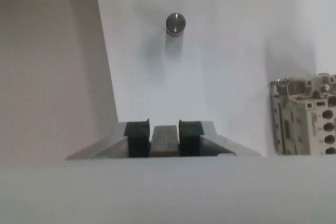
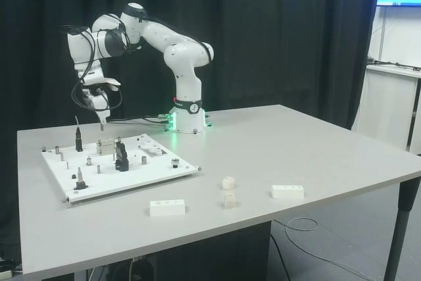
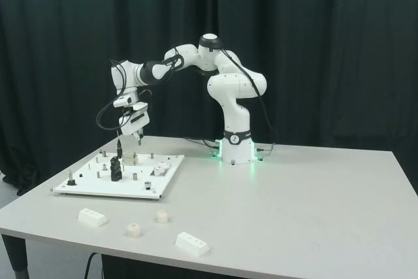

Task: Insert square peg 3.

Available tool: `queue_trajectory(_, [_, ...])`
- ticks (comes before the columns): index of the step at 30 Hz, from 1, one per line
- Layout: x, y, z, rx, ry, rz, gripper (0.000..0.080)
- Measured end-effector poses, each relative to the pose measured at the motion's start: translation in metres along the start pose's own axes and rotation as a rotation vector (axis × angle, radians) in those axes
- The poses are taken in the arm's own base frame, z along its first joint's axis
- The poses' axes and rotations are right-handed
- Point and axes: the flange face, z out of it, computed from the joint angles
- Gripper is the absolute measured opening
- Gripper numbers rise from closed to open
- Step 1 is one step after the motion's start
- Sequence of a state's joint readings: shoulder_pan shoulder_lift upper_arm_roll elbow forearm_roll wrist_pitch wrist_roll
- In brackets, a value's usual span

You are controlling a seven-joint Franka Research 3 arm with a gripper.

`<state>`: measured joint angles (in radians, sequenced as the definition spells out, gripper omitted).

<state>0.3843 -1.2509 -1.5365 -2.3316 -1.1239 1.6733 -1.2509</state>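
Note:
My gripper (image 1: 165, 139) is shut on a grey square peg (image 1: 165, 142), which sits between the two black pads (image 1: 137, 137). In the room views the gripper (image 2: 102, 120) hangs above the far left part of the white board (image 2: 131, 176), clear of it, fingers pointing down. From the other side the gripper (image 3: 138, 136) is over the board's (image 3: 85, 187) back edge. Below it, the wrist view shows bare white board (image 1: 210, 77) with a round grey peg (image 1: 176, 23) standing on it. No square hole shows in the wrist view.
A white connector block (image 1: 307, 116) stands on the board near the gripper. Black fixtures (image 2: 121, 156) and thin upright pins (image 2: 78, 139) rise from the board. White blocks (image 2: 167, 207) (image 2: 287, 191) and two small cubes (image 2: 228, 182) lie on the grey table near its front.

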Motion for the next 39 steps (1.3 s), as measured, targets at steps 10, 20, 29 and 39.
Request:
queue_trajectory(10, [0.000,0.000,0.006,0.011,0.006,-0.021,0.0114])
queue_trajectory(20, [0.002,0.002,0.009,0.011,0.009,-0.026,0.0114])
queue_trajectory(29, [0.003,0.006,0.013,-0.003,0.008,-0.027,0.0114])
queue_trajectory(39, [0.003,0.011,0.018,-0.020,0.001,-0.033,0.0114])
